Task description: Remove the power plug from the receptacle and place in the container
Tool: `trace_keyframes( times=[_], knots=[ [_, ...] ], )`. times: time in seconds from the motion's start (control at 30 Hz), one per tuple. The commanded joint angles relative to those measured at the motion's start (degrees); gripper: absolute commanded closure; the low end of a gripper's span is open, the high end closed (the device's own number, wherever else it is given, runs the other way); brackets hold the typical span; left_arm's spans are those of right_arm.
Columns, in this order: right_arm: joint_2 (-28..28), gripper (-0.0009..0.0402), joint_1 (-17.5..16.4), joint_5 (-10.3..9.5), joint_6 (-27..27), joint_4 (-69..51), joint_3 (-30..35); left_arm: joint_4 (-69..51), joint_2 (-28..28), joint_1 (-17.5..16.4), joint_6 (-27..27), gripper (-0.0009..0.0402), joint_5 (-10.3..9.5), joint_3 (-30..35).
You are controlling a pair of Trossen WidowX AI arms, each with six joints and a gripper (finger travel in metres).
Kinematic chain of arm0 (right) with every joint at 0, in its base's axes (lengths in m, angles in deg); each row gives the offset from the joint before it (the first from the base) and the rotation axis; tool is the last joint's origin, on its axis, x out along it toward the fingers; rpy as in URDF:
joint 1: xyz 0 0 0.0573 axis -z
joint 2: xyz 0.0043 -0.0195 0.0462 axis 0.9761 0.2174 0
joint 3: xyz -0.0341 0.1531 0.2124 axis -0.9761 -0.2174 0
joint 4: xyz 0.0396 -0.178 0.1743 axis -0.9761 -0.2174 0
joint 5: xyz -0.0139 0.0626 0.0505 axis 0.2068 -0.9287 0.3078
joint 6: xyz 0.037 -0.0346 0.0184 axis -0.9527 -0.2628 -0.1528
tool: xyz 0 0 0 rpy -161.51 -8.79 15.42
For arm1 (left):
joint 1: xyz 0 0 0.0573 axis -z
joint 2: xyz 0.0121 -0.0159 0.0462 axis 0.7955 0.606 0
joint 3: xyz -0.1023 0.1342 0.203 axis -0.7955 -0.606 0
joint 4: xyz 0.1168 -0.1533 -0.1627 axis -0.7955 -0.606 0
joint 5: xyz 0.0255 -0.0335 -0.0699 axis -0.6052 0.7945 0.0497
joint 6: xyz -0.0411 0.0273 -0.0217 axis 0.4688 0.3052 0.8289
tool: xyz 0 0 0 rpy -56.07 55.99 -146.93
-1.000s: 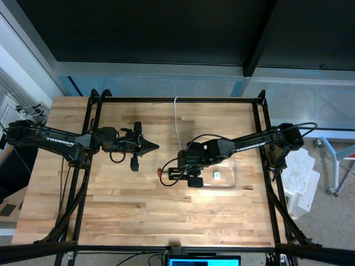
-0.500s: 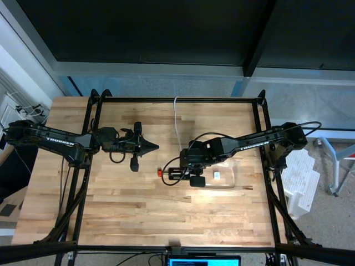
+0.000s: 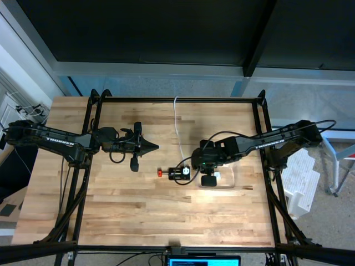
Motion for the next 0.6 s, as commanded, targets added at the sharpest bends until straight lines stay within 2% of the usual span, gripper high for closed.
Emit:
trace_keyframes(
  times=[0.03,0.23,0.37,0.43,0.6],
  knots=[
    [-2.6,0.0393,-0.7,0.00,-0.5,2.0,-3.7,0.0,0.0,0.0,0.0,0.0393,0.02,0.0],
    [-6.5,0.0393,-2.3,0.26,-3.4,5.5,-10.1,0.0,0.0,0.0,0.0,0.0393,0.02,0.0],
    [-8.5,0.0393,-3.5,3.19,-4.4,7.6,-13.7,0.0,0.0,0.0,0.0,0.0393,0.02,0.0],
    [-9.1,0.0393,-3.9,3.91,-4.5,8.2,-15.3,0.0,0.0,0.0,0.0,0.0393,0.02,0.0],
    [-9.6,0.0393,-4.8,4.11,-5.5,11.4,-18.3,0.0,0.0,0.0,0.0,0.0393,0.02,0.0]
  ],
)
